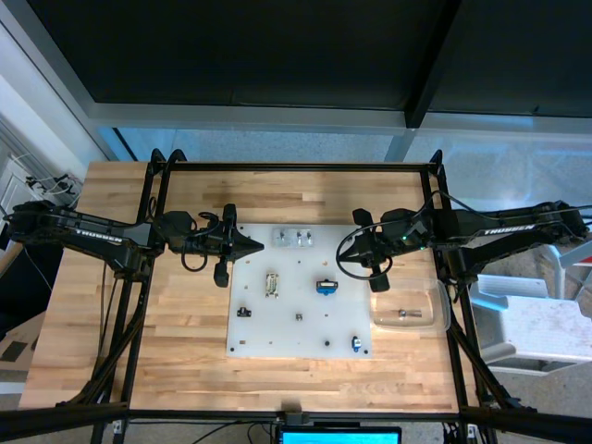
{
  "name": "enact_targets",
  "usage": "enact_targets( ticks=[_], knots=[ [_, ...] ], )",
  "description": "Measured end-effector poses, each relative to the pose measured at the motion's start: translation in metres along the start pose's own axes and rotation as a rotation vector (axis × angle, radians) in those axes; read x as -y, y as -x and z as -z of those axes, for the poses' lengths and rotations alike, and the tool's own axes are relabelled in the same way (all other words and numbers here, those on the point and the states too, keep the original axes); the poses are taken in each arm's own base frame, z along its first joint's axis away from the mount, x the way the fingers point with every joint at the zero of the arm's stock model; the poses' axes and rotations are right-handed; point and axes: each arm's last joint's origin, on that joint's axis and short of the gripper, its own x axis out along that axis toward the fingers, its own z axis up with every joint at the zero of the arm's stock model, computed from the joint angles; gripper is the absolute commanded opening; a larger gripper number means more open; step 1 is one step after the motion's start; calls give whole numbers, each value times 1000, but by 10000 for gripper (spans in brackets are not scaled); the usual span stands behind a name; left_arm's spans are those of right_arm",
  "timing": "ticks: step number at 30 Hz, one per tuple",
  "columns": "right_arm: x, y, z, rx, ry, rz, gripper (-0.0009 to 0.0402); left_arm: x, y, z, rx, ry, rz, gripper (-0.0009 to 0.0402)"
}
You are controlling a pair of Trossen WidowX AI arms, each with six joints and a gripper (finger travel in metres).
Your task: Pick the M12 fastener and fasten on the M12 threads
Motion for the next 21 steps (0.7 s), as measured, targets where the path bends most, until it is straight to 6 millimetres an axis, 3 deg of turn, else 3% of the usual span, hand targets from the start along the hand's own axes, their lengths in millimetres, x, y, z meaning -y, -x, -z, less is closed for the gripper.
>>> enact_targets(
  ticks=[7, 21],
  knots=[
    [-9, 12, -6, -170, 56, -68, 0, 0, 0, 0, 0, 0, 0, 0],
    [-37, 9, 15, -515, 157, -186, 0, 0, 0, 0, 0, 0, 0, 0]
  ],
)
